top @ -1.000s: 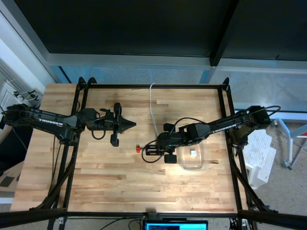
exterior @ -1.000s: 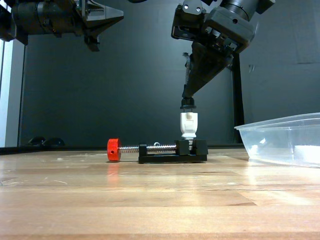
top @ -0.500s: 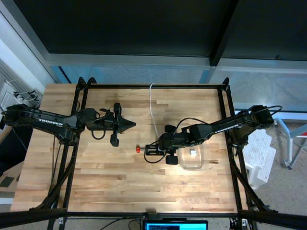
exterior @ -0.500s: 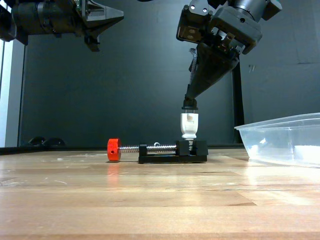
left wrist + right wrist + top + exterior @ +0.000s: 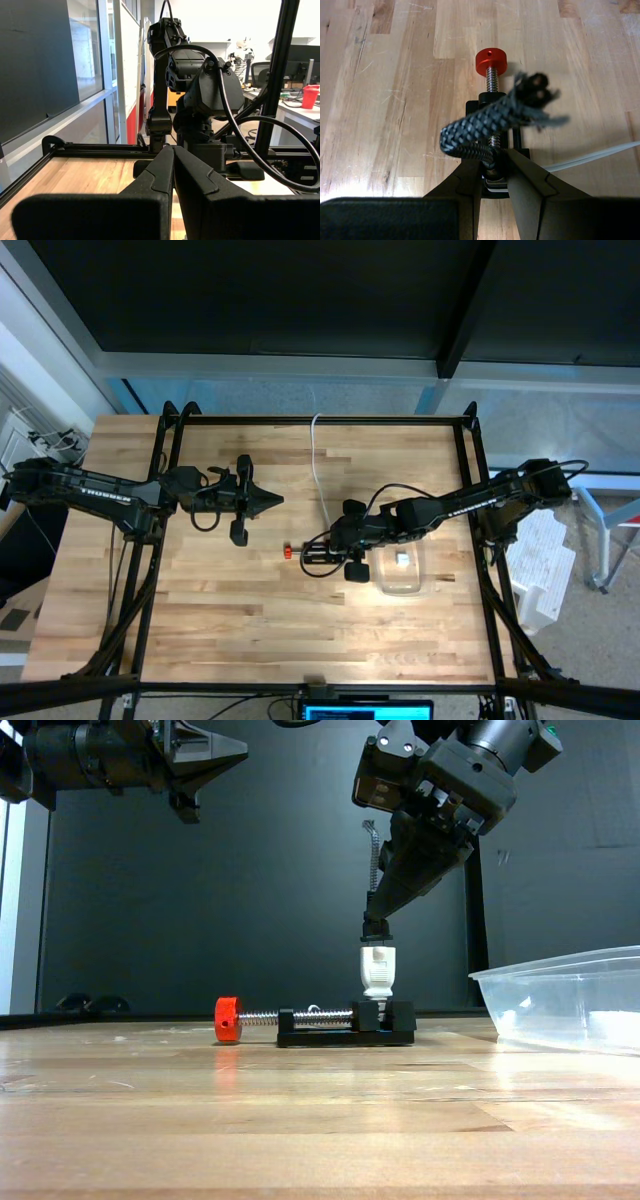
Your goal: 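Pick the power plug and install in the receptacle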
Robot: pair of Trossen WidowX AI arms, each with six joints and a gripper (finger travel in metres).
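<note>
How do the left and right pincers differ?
The left pincer is shut on nothing; the right pincer is shut on the power plug. The left one points level, high above the table's left side; the right one tilts down, plug meeting the receptacle's top. Both are black.

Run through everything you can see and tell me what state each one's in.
left gripper: jaws shut, empty, parked high at the left.
right gripper: shut on the power plug, over the clamp.
power plug: upright, touching the top of the receptacle.
receptacle: upright, gripped in the clamp.
clear tray: open, holding a small white block.
</note>
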